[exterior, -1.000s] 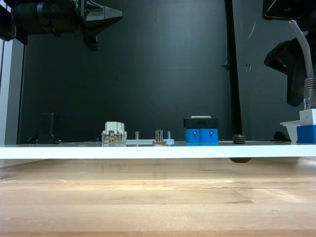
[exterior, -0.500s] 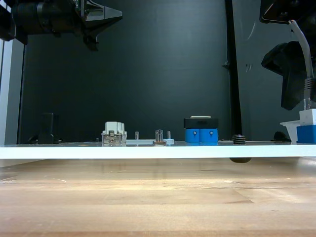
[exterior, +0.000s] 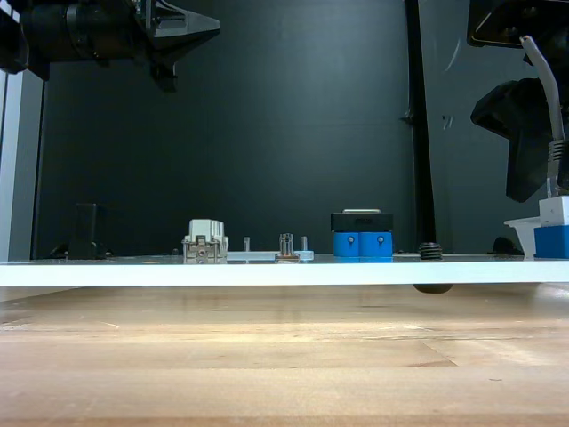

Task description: Remove the rj45 connector and place it in the container

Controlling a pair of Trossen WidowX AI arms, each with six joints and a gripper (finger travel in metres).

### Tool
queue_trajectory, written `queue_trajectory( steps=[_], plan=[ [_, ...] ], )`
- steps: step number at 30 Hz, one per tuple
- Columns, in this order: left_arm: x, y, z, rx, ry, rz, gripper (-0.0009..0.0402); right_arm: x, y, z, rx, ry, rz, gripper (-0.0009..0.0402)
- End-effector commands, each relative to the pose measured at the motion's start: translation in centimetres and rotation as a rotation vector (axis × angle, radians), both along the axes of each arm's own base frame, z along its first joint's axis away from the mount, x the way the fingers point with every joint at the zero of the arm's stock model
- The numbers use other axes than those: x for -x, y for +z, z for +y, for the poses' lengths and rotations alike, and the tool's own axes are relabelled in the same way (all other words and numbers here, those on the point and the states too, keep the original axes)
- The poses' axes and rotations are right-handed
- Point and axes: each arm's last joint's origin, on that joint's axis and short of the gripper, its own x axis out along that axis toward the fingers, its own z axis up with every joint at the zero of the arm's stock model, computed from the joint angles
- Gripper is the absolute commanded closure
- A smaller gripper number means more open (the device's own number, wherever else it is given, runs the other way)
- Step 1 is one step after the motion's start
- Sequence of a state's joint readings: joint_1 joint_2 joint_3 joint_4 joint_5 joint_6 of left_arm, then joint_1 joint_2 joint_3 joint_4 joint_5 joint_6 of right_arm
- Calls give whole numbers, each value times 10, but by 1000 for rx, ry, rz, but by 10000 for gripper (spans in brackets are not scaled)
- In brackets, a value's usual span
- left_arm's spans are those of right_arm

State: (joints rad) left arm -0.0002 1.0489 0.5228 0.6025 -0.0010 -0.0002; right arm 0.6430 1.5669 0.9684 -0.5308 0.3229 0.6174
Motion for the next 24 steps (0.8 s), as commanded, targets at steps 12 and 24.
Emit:
queue_trajectory(
  steps=[12,24],
  plan=[
    [0,0,0,0,0,0,393,0,0,0,11,19,2,290],
    [0,0,0,0,0,0,393,-1,0,0,3,22,-3,381]
  ],
)
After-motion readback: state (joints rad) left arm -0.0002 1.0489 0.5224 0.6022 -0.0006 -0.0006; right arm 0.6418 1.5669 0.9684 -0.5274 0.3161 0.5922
